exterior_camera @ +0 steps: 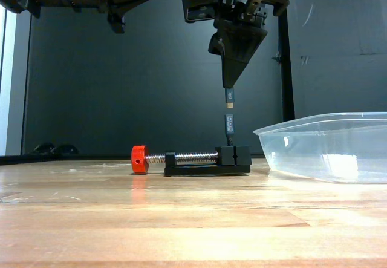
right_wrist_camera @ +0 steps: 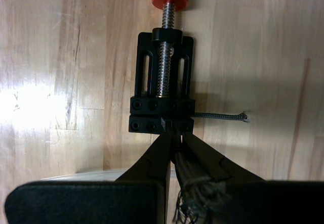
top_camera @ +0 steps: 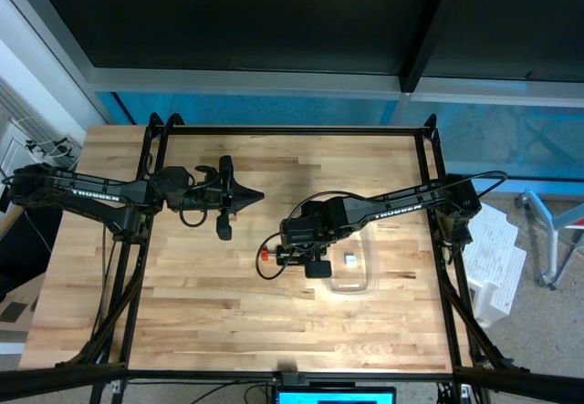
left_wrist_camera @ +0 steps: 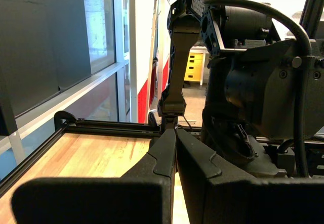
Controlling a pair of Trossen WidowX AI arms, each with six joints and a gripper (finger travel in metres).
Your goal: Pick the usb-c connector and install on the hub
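Usb-c connector (exterior_camera: 229, 98), judged light, stiff and slip-prone, hangs upright just above the pin (exterior_camera: 229, 126) of the hub (exterior_camera: 208, 159), pinched by its upper end in the right gripper (exterior_camera: 230, 86), a sensible hold, while the left gripper (top_camera: 254, 196) hovers clenched and empty, well apart.

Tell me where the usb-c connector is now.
In the low view, the usb-c connector hangs from the right gripper, right of centre, just above the hub; the left gripper is raised at left.
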